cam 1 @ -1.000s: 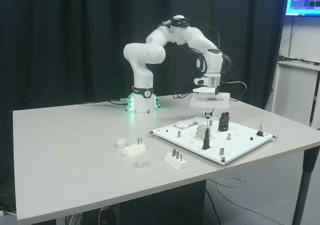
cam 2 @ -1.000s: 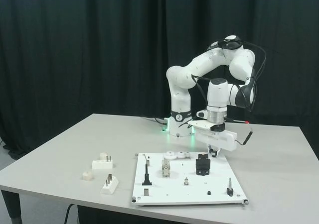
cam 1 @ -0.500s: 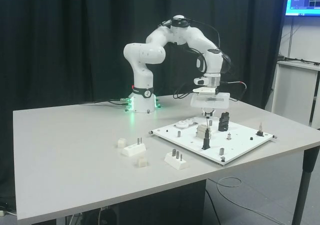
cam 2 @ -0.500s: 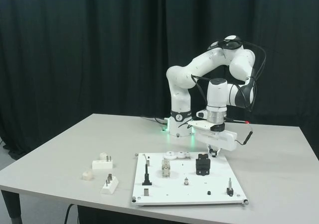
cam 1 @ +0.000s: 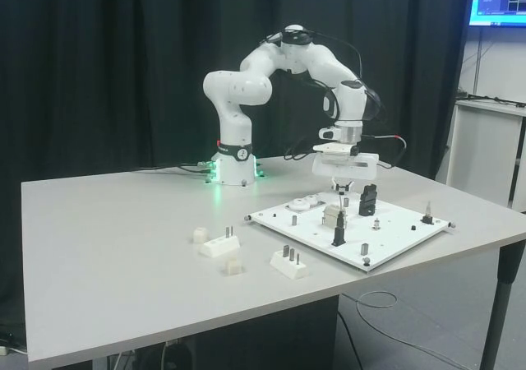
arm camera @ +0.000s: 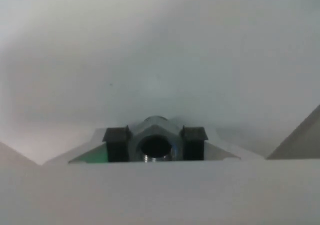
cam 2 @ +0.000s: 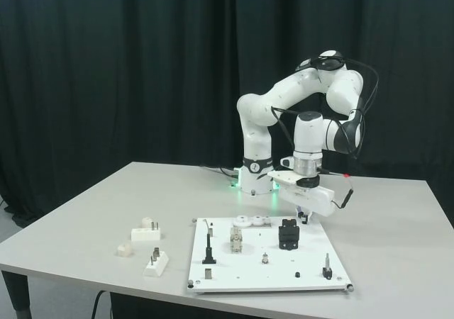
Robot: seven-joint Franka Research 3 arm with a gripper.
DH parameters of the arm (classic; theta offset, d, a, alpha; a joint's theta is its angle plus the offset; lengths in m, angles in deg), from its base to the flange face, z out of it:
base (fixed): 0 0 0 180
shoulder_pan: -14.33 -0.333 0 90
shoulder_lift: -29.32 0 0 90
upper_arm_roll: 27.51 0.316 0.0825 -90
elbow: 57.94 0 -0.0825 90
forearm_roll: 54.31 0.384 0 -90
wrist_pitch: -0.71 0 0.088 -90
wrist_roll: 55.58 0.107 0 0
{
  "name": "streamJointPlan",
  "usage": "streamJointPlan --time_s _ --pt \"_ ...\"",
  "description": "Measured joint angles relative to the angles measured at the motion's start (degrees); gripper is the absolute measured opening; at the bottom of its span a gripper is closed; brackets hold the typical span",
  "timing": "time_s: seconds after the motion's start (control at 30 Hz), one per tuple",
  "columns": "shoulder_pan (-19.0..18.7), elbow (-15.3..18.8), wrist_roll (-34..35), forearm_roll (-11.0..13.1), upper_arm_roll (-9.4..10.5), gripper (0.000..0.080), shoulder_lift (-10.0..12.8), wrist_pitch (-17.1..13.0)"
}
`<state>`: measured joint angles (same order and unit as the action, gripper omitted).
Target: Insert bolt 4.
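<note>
In the wrist view my gripper [arm camera: 156, 146] is shut on a grey bolt [arm camera: 155, 144], whose hollow head sits between the two black fingertips [arm camera: 117, 144]. Below it lies only a pale blurred surface. In the room views the gripper [cam 1: 339, 186] [cam 2: 303, 216] hangs a little above the far part of the white board [cam 1: 394, 232] [cam 2: 273, 271], next to the black fixture [cam 1: 367, 199] [cam 2: 288, 234]. The bolt's shaft points down from the fingers [cam 1: 339, 192]. The hole under it is hidden.
The board carries several small upright parts, among them a black post [cam 1: 337, 235] [cam 2: 208, 252] and a grey block [cam 1: 332, 217] [cam 2: 236, 239]. White holder blocks with pins [cam 1: 220, 245] [cam 1: 289, 261] [cam 2: 156, 262] stand on the grey table beside the board. Green light glows at the arm's base [cam 1: 215, 173].
The gripper with the bolt has risen slightly above the board and turned a little. Nothing on the table has moved.
</note>
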<state>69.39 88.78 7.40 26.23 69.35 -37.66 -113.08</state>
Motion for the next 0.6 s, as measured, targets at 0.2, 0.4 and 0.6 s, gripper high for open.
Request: streamJointPlan --time_s 0.2,0.4,0.6 --pt "0.0 0.0 5.6 -0.1 0.0 0.0225 0.0 0.0" --pt "0.0 -0.2 11.8 -0.6 0.03 0.0225 0.0 0.0" --pt "0.0 -0.4 17.4 -1.0 0.13 0.0225 -0.2 0.0"
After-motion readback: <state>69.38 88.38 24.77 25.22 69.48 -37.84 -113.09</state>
